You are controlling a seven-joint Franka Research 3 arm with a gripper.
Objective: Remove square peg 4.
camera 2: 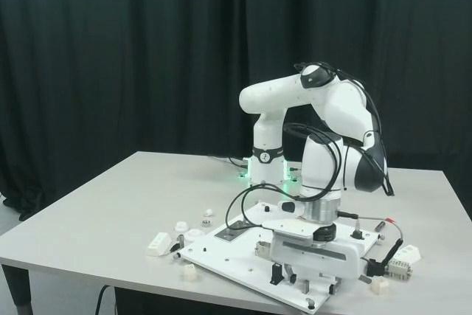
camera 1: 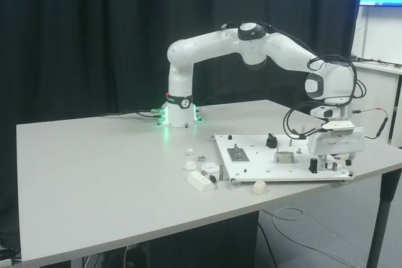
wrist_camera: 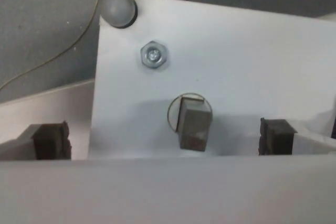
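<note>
- Tool (wrist_camera: 164, 139) hangs low over the white board (wrist_camera: 236, 66), its black pads spread wide, gripping nothing.
- Square peg 4 (wrist_camera: 193, 124) stands seated in its hole between them, at the board's right near corner on the desk (camera 1: 94, 167).
- Approach looks done; next, I judge, it closes and lifts straight up.

The white board (wrist_camera: 236, 77) looks smooth and matt, like painted plastic. Its hex nut (wrist_camera: 154, 54) is shiny metal. The square peg (wrist_camera: 194, 124) looks dull grey metal. The desk (camera 1: 94, 167) is matt grey.
</note>
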